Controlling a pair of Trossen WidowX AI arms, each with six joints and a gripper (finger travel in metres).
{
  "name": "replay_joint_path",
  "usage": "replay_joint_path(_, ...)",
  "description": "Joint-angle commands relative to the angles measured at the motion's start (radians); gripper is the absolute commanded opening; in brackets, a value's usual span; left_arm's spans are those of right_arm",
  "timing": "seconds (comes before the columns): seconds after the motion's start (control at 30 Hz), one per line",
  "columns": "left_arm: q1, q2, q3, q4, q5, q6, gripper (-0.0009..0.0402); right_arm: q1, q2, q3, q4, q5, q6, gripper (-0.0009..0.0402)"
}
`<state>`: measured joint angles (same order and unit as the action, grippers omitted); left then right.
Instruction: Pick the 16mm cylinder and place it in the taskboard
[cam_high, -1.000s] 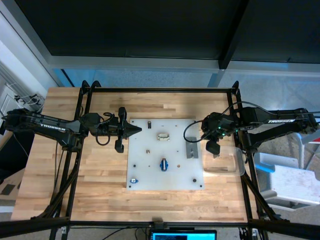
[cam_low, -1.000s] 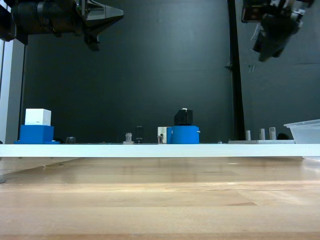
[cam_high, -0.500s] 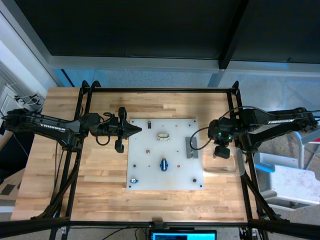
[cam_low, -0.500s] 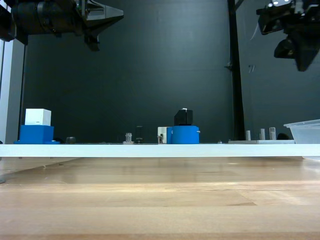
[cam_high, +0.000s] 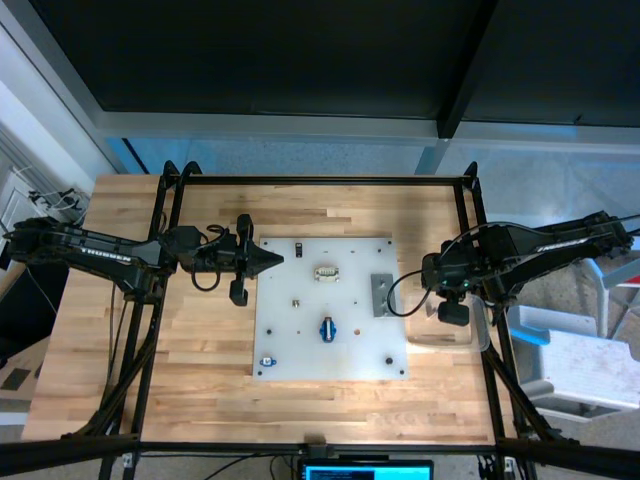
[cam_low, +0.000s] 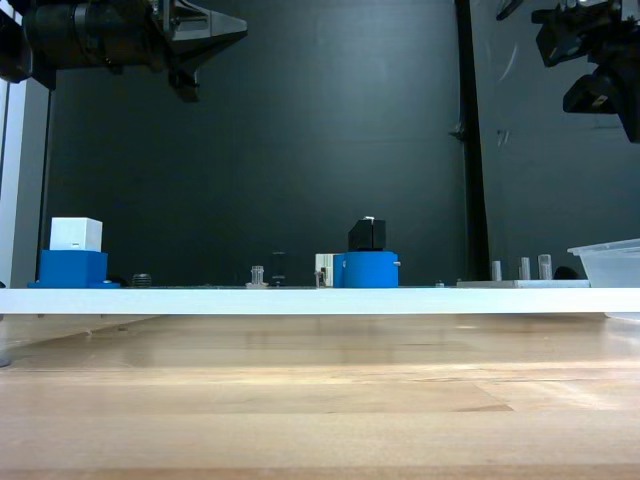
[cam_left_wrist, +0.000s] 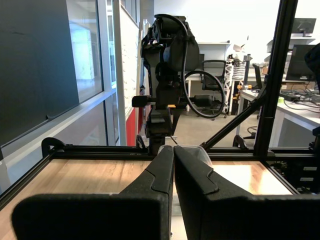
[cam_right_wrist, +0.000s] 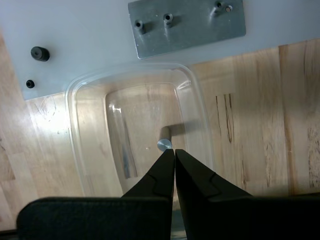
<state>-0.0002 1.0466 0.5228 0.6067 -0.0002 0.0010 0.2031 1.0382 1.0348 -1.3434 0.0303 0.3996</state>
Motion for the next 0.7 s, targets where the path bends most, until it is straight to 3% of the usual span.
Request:
replay_joint_path(0.03,0.0,0.0,0.0,0.0,0.0,0.0,0.0,0.005,-0.003,-0.008,0.0,0.024,0.02,0.0026)
replay_joint_path(0.3,0.0,0.0,0.0,0.0,0.0,0.0,0.0,0.056,-0.018,-0.053,0.001,0.023,0.146,0.0089)
replay_joint_path(0.5,0.0,0.0,0.0,0.0,0.0,0.0,0.0,0.106,-0.017,-0.063,0.002,0.03,0.179,0.0125)
replay_joint_path(0.7,0.0,0.0,0.0,0.0,0.0,0.0,0.0,0.112,-0.015,-0.069,0.005,0.031,0.307,0.0151)
